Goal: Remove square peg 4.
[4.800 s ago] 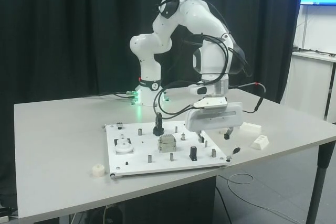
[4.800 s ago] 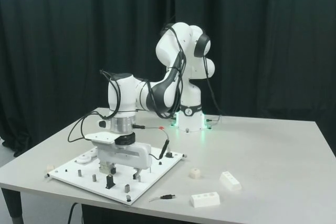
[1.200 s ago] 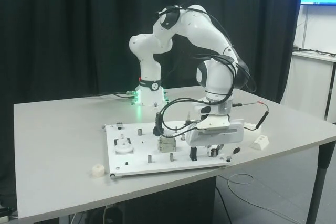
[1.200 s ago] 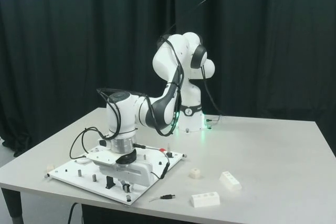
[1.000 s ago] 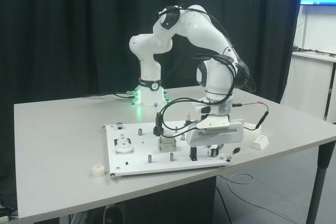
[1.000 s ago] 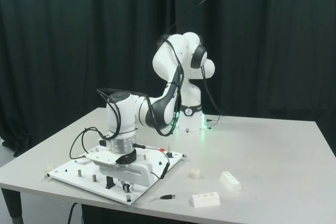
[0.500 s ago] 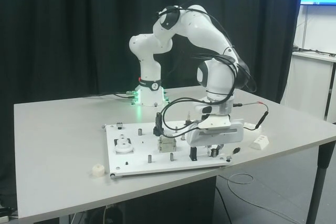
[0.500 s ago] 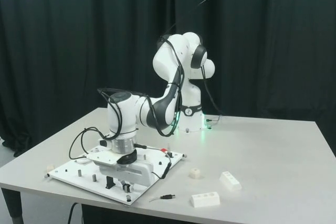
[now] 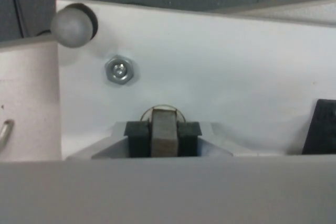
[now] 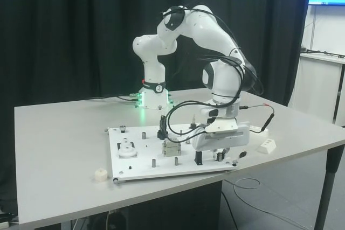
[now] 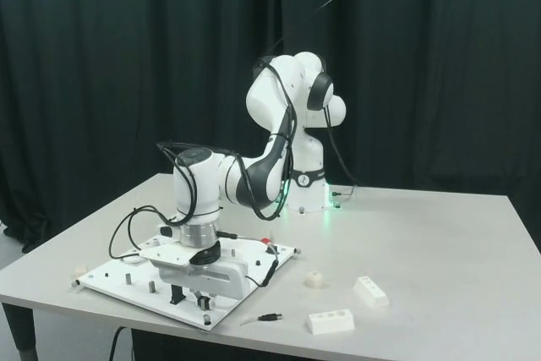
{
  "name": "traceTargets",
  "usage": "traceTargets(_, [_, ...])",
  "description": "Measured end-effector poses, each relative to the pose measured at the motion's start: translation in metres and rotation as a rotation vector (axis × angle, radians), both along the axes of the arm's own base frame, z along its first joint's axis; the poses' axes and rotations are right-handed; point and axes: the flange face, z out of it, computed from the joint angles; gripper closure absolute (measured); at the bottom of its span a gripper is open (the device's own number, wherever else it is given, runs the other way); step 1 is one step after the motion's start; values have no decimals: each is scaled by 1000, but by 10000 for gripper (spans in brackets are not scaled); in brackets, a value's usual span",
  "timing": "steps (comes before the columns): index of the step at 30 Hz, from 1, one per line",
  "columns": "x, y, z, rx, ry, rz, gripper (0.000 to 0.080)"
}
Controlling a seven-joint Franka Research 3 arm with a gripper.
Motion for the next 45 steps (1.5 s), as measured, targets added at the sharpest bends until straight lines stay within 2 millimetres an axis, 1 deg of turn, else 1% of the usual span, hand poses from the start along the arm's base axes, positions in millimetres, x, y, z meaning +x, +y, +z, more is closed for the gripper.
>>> traceTargets(6, [0, 0, 0, 0, 0, -12, 702])
traceTargets(18, [0, 0, 0, -2, -3, -105, 703])
traceTargets(25, [1, 0, 5, 0, -3, -152, 706])
traceTargets(45, [1, 0, 8, 2, 4, -170, 706])
